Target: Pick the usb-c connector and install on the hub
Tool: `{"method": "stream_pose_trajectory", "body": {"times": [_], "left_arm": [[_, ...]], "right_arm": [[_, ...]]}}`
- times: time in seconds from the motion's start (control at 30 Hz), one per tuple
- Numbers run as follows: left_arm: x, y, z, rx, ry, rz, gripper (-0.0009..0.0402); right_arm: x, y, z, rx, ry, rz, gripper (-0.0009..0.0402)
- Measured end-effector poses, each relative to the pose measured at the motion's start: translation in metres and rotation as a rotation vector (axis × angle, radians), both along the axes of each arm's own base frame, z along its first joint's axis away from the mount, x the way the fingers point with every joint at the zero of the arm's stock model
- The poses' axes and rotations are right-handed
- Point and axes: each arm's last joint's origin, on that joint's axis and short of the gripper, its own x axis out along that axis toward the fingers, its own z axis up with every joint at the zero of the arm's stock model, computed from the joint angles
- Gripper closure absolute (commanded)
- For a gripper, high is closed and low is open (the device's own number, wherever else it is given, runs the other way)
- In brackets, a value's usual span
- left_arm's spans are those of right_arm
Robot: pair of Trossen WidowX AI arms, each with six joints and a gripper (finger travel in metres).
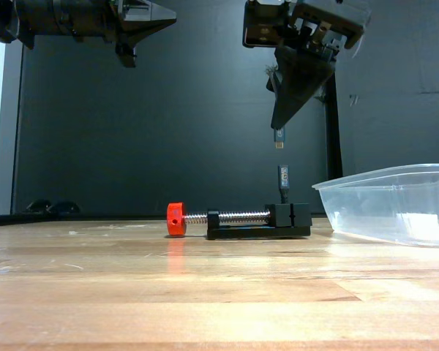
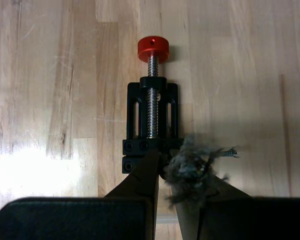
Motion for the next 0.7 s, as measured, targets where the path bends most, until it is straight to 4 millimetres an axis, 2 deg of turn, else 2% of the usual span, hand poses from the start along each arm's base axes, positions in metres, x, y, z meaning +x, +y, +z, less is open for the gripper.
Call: {"method": "stream_pose_trajectory", "body": {"times": [0.23,0.7], "left_arm": [[0.0001,0.0,-0.0001,0.0,0.0,0.0,0.0393],[0.0,0.0,0.0001,0.0,0.0,0.0,0.0393]], "right_arm": [[-0.001,0.0026,-0.0084,0.001,-0.006,0.008,0.0393],[-0.0022,0.0045,-0.0108,0.001,0.0,0.014,0.0393]]}}
